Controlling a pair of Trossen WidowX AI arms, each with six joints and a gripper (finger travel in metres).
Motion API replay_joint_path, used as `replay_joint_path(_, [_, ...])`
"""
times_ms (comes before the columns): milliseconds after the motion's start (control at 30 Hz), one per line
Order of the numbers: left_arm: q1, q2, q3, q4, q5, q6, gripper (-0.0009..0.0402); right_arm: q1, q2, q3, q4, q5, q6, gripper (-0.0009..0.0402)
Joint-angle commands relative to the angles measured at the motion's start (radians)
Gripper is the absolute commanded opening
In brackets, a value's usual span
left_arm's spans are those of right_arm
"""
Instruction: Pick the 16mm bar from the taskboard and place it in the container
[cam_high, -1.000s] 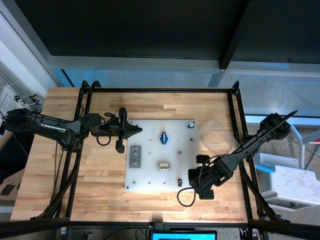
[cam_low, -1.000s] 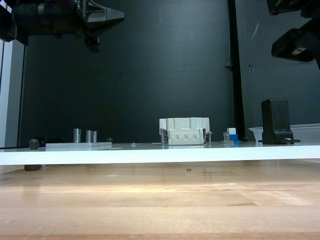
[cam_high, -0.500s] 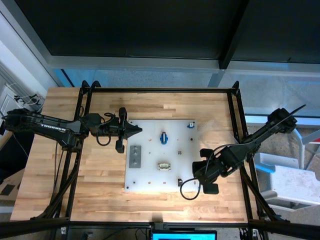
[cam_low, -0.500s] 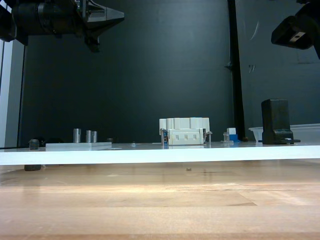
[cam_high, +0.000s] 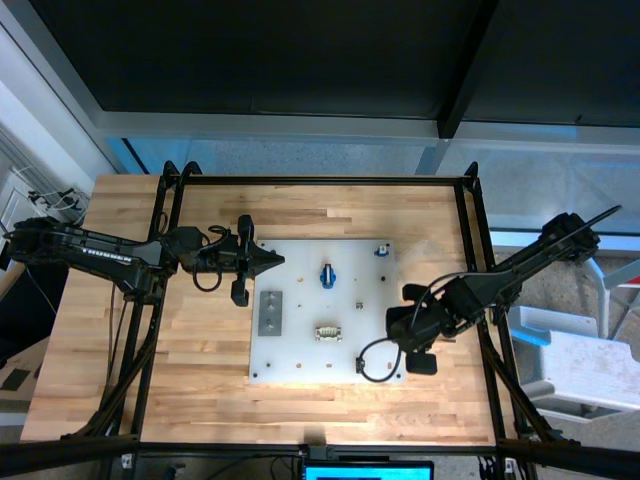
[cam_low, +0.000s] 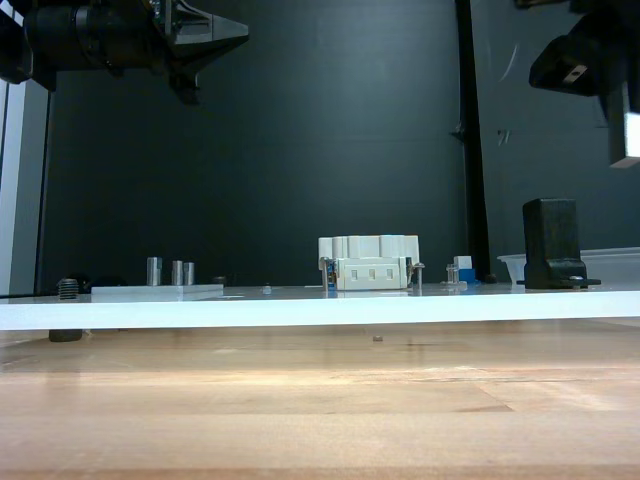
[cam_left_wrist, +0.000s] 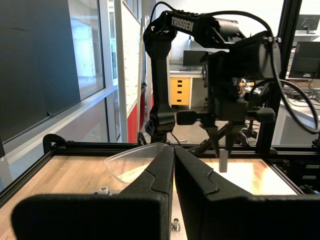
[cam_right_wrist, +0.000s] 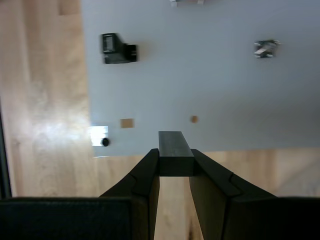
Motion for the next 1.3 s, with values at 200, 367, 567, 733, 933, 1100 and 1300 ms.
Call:
replay_joint_path(200, [0.000, 0.000, 0.000, 0.000, 0.000, 0.000, 0.0000, -0.122, -0.037, -0.003, -0.085, 0.001, 0.009, 0.0016])
replay_joint_path(367, [0.000, 0.000, 0.000, 0.000, 0.000, 0.000, 0.0000, -0.188, -0.075, -0.027, -0.134, 0.001, 0.009, 0.0016])
replay_joint_path(567, [0.000, 0.000, 0.000, 0.000, 0.000, 0.000, 0.0000, -0.255, -0.142, -0.086, -0.147, 0.001, 0.008, 0.0016])
replay_joint_path(733, [0.000, 0.000, 0.000, 0.000, 0.000, 0.000, 0.0000, -0.321, -0.200, -0.138, -0.169, 0.002, 0.009, 0.0016])
replay_joint_path(933, [0.000, 0.000, 0.000, 0.000, 0.000, 0.000, 0.0000, -0.410, -0.244, -0.190, -0.183, 0.002, -0.004, 0.0016])
replay_joint_path(1100, [0.000, 0.000, 0.000, 0.000, 0.000, 0.000, 0.0000, -0.481, -0.277, -0.225, -0.207, 0.002, -0.002, 0.0016])
replay_joint_path(1300, [0.000, 0.000, 0.000, 0.000, 0.000, 0.000, 0.0000, -0.548, -0.278, -0.242, -0.245, 0.002, 0.002, 0.0016])
